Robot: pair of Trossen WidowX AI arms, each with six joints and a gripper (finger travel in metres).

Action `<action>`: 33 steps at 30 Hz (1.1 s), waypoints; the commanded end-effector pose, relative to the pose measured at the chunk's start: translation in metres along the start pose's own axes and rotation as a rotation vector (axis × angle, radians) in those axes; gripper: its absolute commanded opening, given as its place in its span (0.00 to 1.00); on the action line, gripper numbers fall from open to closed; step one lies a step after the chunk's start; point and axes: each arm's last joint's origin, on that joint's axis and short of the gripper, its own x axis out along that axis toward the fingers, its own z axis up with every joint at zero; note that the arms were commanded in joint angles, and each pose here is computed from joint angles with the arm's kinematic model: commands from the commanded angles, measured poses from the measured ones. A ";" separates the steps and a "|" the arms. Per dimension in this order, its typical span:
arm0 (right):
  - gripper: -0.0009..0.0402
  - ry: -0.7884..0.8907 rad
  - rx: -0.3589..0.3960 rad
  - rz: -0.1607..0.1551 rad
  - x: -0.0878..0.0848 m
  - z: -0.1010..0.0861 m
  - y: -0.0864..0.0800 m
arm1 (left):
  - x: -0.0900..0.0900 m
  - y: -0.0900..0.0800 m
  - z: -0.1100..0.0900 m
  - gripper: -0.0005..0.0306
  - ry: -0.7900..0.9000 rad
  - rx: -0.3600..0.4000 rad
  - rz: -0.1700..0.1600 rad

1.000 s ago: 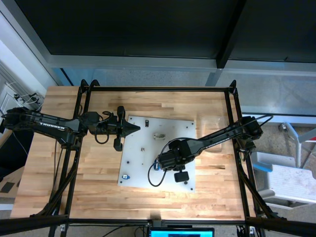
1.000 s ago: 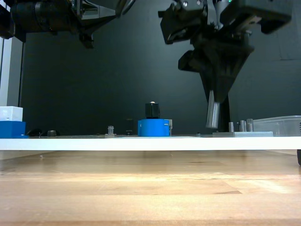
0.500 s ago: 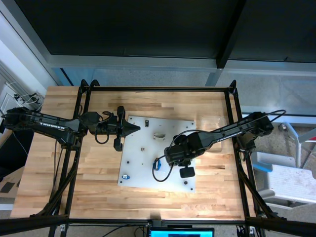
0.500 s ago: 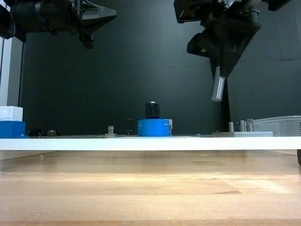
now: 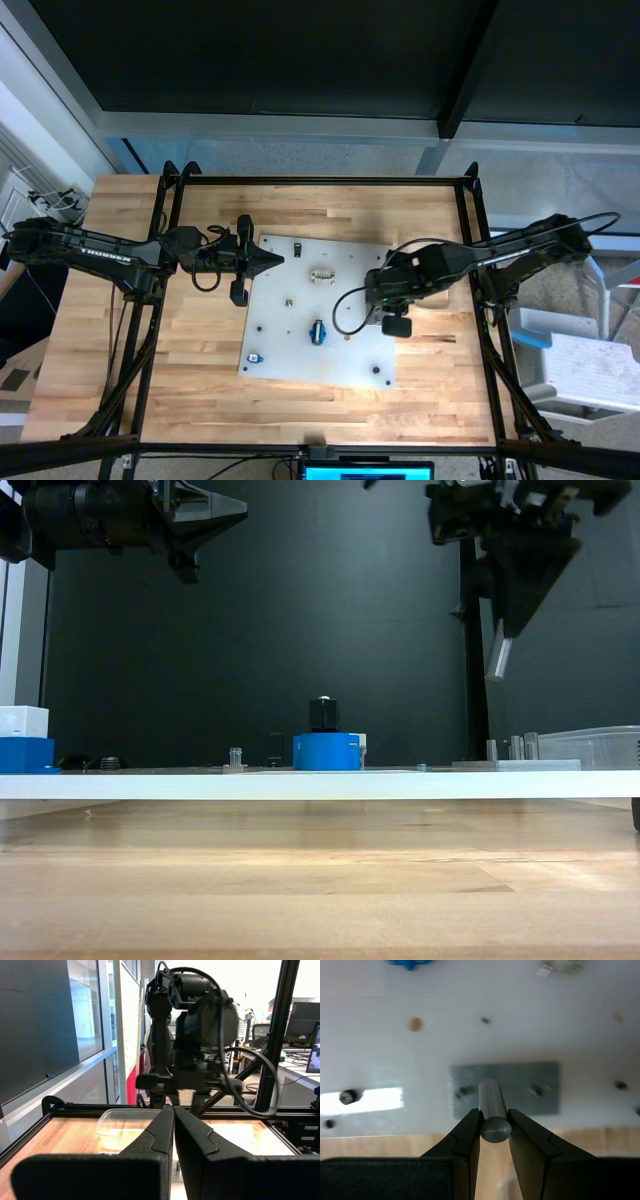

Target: Pick the 16mm cylinder and place it in the container

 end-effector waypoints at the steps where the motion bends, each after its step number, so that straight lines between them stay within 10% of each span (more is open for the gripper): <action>1: 0.07 -0.029 0.059 -0.050 -0.004 -0.015 -0.010 | 0.000 0.000 0.000 0.02 0.000 0.000 0.000; 33: 0.07 -0.018 0.420 -0.161 0.006 -0.108 -0.066 | 0.000 0.000 0.000 0.02 0.000 0.000 0.000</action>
